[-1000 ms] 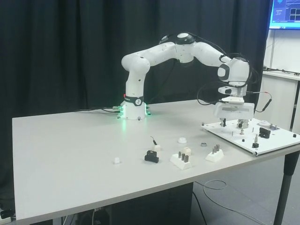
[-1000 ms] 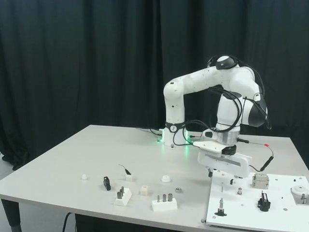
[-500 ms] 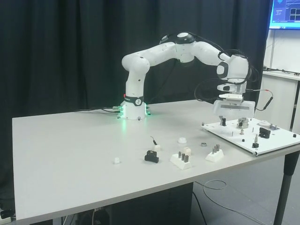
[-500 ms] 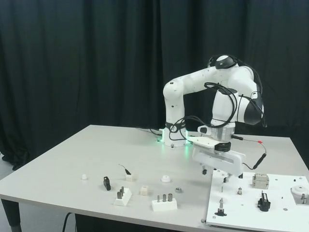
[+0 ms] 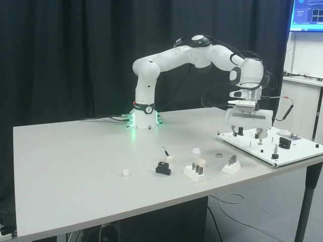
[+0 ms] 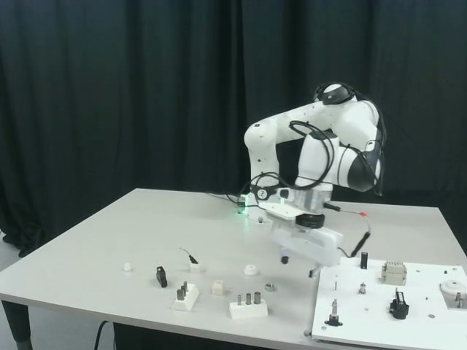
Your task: Pick round peg 2.
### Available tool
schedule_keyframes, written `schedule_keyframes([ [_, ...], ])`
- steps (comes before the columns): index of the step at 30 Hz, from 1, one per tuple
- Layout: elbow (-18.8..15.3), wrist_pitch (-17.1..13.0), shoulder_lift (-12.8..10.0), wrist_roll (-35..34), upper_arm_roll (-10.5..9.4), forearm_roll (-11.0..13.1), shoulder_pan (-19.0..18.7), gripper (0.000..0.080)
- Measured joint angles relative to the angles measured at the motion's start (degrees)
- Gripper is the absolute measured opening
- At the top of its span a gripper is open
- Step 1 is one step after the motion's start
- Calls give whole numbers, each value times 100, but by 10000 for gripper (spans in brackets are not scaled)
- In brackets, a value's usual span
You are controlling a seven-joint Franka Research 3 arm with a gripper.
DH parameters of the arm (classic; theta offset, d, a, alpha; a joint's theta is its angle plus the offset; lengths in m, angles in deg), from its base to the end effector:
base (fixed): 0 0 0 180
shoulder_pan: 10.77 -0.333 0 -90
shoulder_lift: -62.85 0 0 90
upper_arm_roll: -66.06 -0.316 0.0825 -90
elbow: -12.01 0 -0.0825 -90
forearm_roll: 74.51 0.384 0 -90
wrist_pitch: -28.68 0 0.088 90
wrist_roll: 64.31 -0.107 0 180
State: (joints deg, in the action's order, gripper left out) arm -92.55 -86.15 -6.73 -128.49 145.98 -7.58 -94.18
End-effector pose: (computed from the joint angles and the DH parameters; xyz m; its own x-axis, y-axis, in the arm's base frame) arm 0.5999 0.2173 0.2707 0.1701 -0.9725 0.1590 -0.9737 -0.1907 -0.1248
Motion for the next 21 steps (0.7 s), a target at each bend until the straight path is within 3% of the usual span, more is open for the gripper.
schedule_keyframes([
  [15, 207, -67, -80, -43, -23, 9, 805, 800],
  [21, 324, -65, -111, -365, -97, 39, 1153, 800],
])
